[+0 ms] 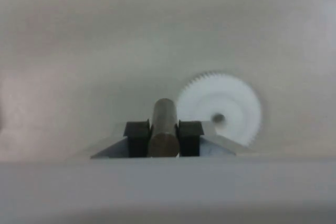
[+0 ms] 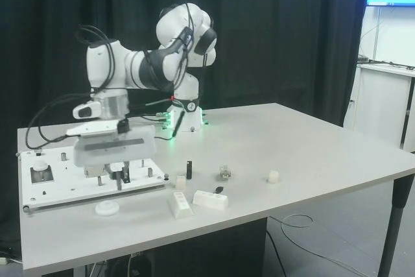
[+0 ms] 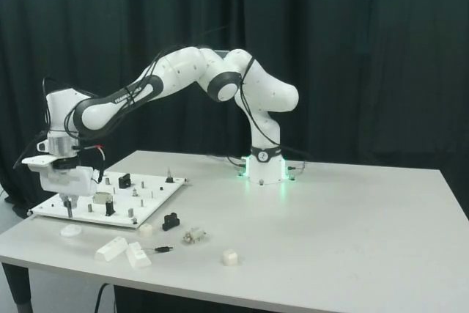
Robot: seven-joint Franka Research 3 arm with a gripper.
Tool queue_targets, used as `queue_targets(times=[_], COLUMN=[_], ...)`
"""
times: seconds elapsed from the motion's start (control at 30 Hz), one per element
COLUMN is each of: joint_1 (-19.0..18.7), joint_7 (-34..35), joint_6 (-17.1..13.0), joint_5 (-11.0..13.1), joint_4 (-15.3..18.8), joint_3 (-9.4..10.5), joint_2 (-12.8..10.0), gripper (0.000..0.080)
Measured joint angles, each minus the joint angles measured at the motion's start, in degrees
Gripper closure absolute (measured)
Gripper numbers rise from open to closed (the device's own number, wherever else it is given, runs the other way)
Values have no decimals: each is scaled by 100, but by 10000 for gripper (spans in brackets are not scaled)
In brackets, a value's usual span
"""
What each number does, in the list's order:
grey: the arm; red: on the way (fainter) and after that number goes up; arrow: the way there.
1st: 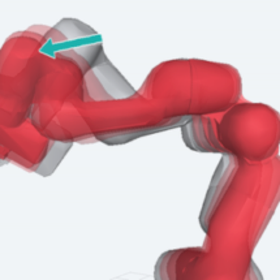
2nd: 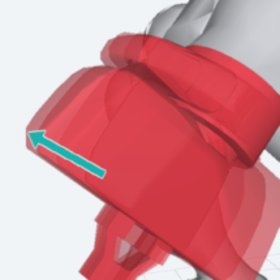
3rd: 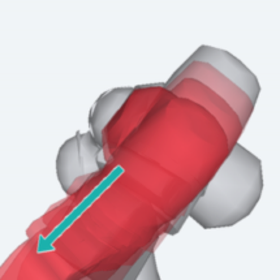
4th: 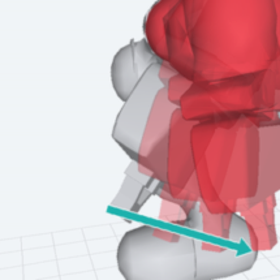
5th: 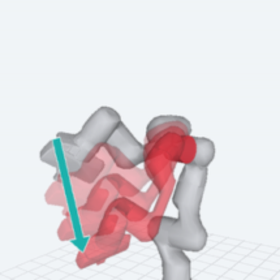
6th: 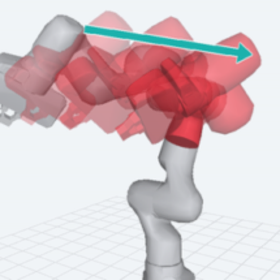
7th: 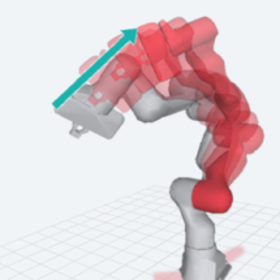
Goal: Place round peg 3.
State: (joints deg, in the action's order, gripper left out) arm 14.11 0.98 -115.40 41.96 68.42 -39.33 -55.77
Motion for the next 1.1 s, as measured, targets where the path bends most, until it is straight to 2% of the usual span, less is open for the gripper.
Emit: queue_targets(times=[0.2,0.43,1.1], joint_1=[-130,-279,-437], joint_7=[92,224,488], joint_6=[-184,-330,-345], joint_5=[0,-11,-295], joint_4=[16,44,76], joint_3=[97,117,176], joint_2=[-136,-265,-304], gripper=[689,689,689])
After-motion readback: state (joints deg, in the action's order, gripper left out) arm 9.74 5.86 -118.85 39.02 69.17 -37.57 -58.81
